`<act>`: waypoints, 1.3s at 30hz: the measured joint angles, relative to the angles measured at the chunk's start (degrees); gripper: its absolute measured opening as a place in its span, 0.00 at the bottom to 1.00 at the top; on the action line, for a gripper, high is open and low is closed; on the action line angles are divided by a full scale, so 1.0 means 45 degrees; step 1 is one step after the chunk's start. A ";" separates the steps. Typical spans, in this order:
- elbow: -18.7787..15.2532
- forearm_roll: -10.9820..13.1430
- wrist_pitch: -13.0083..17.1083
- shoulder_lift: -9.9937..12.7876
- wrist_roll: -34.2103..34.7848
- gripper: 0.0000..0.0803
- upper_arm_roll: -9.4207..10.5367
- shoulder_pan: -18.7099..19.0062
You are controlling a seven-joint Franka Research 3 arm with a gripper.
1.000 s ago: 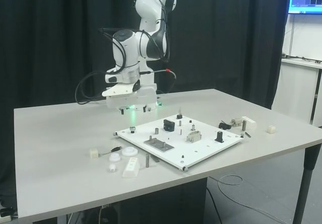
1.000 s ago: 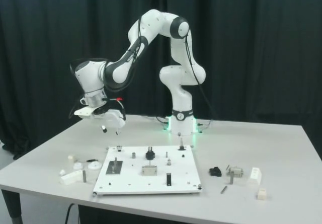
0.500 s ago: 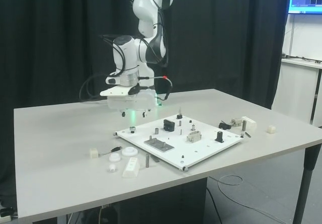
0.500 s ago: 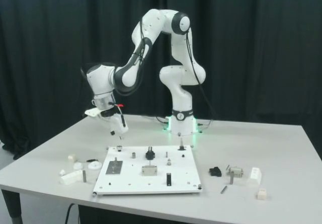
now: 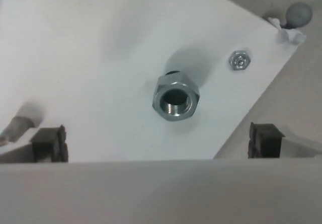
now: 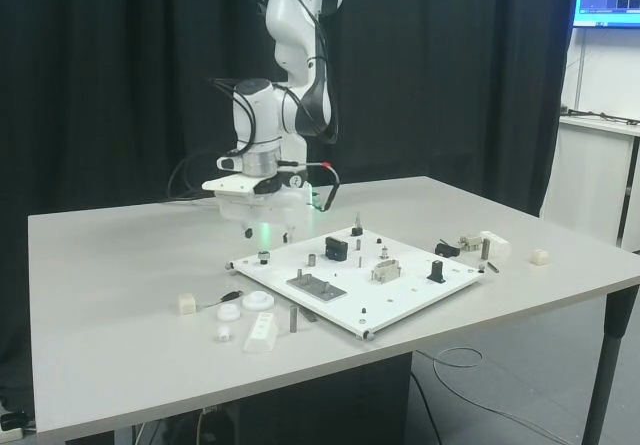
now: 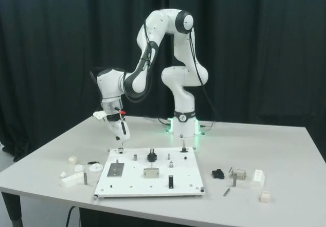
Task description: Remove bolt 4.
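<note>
Bolt 4 is a grey metal hex-headed bolt (image 5: 175, 103) with a hollow top. It stands upright near one corner of the white board (image 5: 90, 48). My gripper (image 5: 157, 141) hangs open just above it, its black fingertips (image 5: 49, 143) wide apart and holding nothing. In the first room view the gripper (image 6: 267, 235) hovers over the bolt (image 6: 263, 257) at the board's left corner. The second room view shows the gripper (image 7: 121, 141) pointing down at the bolt (image 7: 121, 149) on the board's (image 7: 132, 183) far left corner.
A small hex nut (image 5: 240, 60) lies flat on the board close to the bolt. Other pegs and black blocks (image 6: 335, 249) stand on the board (image 6: 405, 290). Loose white parts (image 6: 250, 310) lie left of it, and more parts (image 6: 480, 245) to its right.
The arm has swung from left of the board toward its corner. The wrist has turned downward and dropped, so the gripper now hangs over the bolt.
</note>
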 joint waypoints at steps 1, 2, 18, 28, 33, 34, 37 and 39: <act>-0.0058 0.0000 0.0105 0.0000 0.0148 1.00 0.0000 0.0002; -0.0112 0.0000 0.0210 0.0000 0.0293 1.00 0.0000 0.0002; -0.0871 0.0000 0.1677 0.0005 0.1438 1.00 -0.0007 -0.0004; -0.1104 0.0000 0.2096 0.0135 0.1493 1.00 -0.0004 -0.0005; -0.1134 0.0000 0.2353 0.0274 0.1492 1.00 0.0040 0.0026; -0.1138 0.0000 0.2416 0.0305 0.1492 1.00 0.0051 0.0042; -0.1148 0.0000 0.2593 0.0416 0.1492 1.00 0.0060 0.0133; -0.1148 0.0001 0.2694 0.0492 0.1492 1.00 0.0060 0.0209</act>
